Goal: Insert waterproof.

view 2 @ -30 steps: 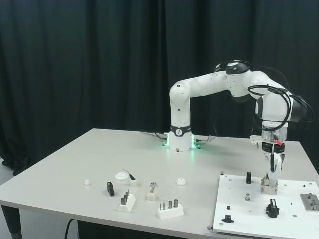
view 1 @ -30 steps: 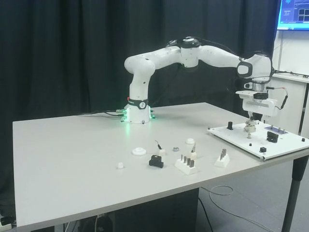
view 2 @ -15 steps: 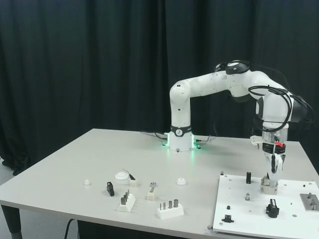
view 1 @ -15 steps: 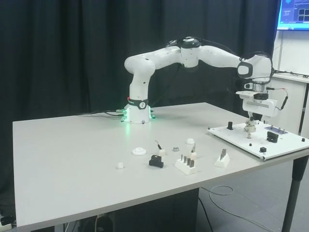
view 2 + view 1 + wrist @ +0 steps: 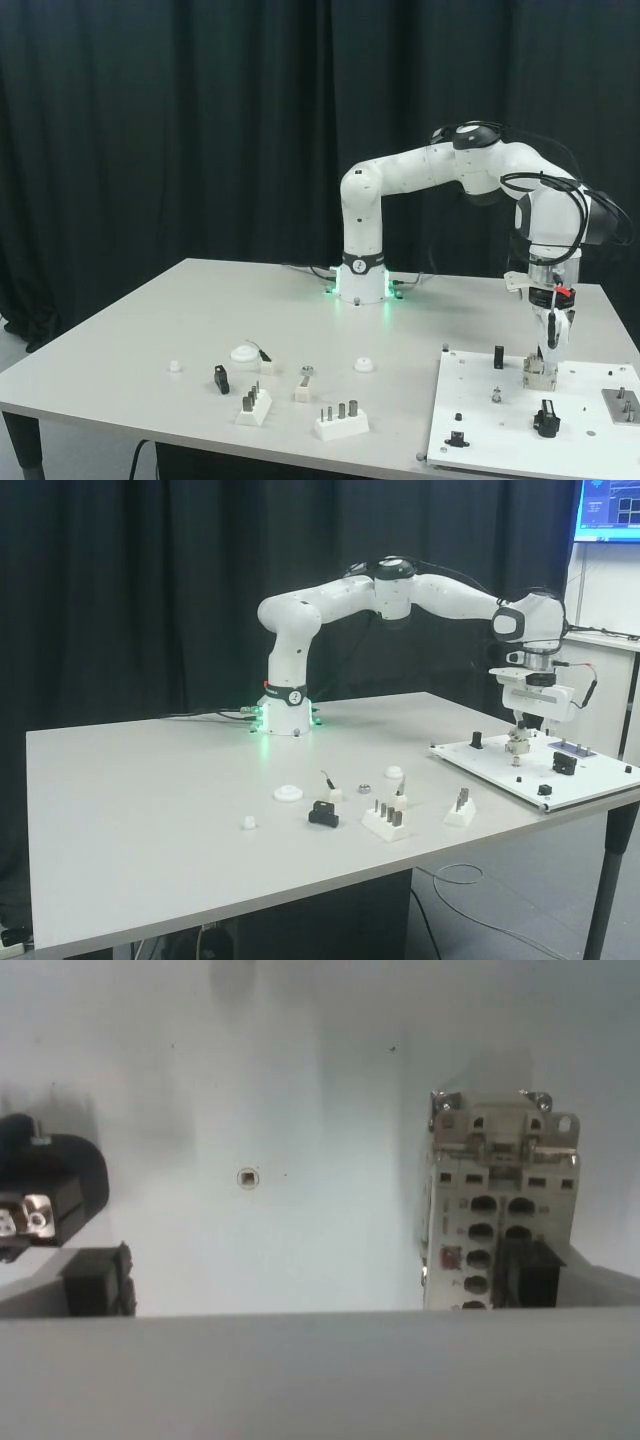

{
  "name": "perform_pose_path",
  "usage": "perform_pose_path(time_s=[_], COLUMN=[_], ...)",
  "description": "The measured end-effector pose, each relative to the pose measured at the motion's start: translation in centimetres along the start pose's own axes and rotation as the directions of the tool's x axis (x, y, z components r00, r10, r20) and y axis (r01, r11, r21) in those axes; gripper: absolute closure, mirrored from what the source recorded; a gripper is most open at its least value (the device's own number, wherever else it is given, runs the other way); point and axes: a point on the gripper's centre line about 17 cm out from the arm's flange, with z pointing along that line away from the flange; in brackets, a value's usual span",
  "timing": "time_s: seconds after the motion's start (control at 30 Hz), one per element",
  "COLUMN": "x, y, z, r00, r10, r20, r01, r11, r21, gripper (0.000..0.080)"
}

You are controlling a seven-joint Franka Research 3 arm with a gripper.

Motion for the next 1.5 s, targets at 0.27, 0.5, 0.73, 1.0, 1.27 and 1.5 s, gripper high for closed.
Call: perform_pose_path(time_s=[0.27,0.5,0.73,1.0,1.27,1.5], x=[-0.11,-0.11,-0.03,0.39,0.82,0.81], y=[0.18,0.26,0.20,-0.03,-0.14,-0.12], z=[0.20,0.34,0.35,0.39,0.61,0.64], r00=[1.000,1.000,1.000,1.000,1.000,1.000], r10=[-0.002,-0.002,-0.001,0.002,0.005,0.005], r20=[0.000,0.000,-0.001,-0.007,-0.015,-0.015], r01=[0.002,0.002,0.001,-0.002,-0.005,-0.005], r11=[1.000,1.000,1.000,1.000,1.000,1.000], r21=[-0.004,-0.007,-0.007,-0.006,-0.009,-0.010], gripper=[0.0003,0.0003,0.0003,0.0003,0.0003,0.0003])
